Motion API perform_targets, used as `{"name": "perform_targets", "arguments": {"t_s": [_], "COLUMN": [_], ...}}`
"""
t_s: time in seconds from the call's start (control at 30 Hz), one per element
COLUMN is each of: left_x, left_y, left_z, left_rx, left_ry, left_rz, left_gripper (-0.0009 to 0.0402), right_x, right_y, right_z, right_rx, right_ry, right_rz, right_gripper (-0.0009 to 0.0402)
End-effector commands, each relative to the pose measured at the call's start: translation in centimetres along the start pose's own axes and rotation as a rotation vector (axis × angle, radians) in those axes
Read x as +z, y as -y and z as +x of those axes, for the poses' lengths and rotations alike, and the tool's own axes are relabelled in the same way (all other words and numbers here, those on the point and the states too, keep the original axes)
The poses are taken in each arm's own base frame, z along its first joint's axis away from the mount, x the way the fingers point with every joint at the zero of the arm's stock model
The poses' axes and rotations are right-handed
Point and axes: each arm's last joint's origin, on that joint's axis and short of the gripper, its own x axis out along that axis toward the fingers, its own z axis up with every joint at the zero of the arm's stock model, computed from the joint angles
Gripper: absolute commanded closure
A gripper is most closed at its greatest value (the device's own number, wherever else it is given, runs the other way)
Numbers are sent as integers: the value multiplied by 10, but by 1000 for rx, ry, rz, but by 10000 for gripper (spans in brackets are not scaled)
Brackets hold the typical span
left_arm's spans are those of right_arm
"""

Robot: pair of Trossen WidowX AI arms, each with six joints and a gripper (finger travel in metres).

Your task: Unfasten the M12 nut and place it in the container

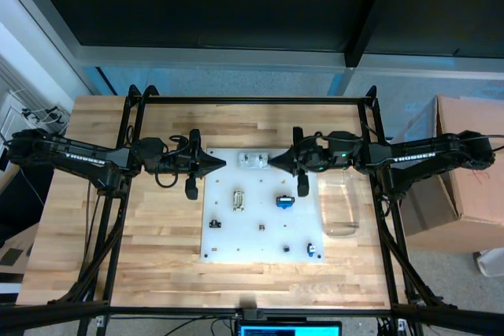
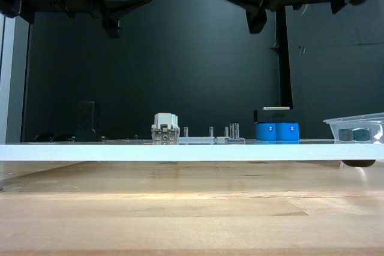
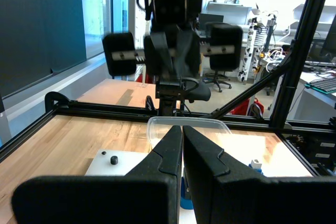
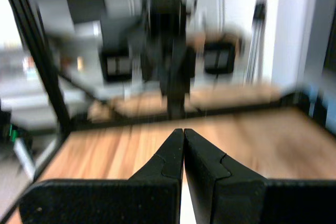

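The small silver M12 nut (image 1: 311, 249) sits at the near right edge of the white board (image 1: 228, 234), apparently on its stud. In the low view the nut (image 2: 354, 135) lines up with the clear container (image 2: 360, 121). From above, the container (image 1: 341, 230) lies just right of the board and I see nothing in it. My left gripper (image 1: 223, 164) hangs shut, high over the board's far left edge. My right gripper (image 1: 272, 161) hangs shut, high over the board's far middle. The two tips face each other, far from the nut, and nothing is held.
On the board stand a blue part (image 1: 284, 201), a white connector (image 1: 238, 201) and a silver fitting (image 1: 252, 160). A black frame rail (image 1: 252, 101) rings the wooden table. A cardboard box (image 1: 465, 186) stands off the table's right side.
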Motion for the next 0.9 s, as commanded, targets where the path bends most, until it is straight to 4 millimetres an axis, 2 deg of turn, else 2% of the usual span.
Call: {"name": "perform_targets", "arguments": {"t_s": [0.03, 0.17, 0.3, 0.47, 0.9], "left_x": [0, 0, 0, 0, 0], "left_y": [0, 0, 0, 0, 0], "left_z": [0, 0, 0, 0, 0], "left_rx": [0, 0, 0, 0, 0], "left_ry": [0, 0, 0, 0, 0], "left_rz": [0, 0, 0, 0, 0], "left_gripper": [393, 393, 393, 393, 393], "right_x": [-1, -4, -7, -7, -9], "right_y": [-10, -27, -45, -69, -131], "right_z": [3, 5, 7, 15, 39], "right_rx": [1, -4, -139, -137, -340], "right_ry": [-198, -422, -643, -858, -1171], "right_rz": [-7, -24, -30, 36, 204], "right_gripper": [394, 394, 394, 394, 393]}}
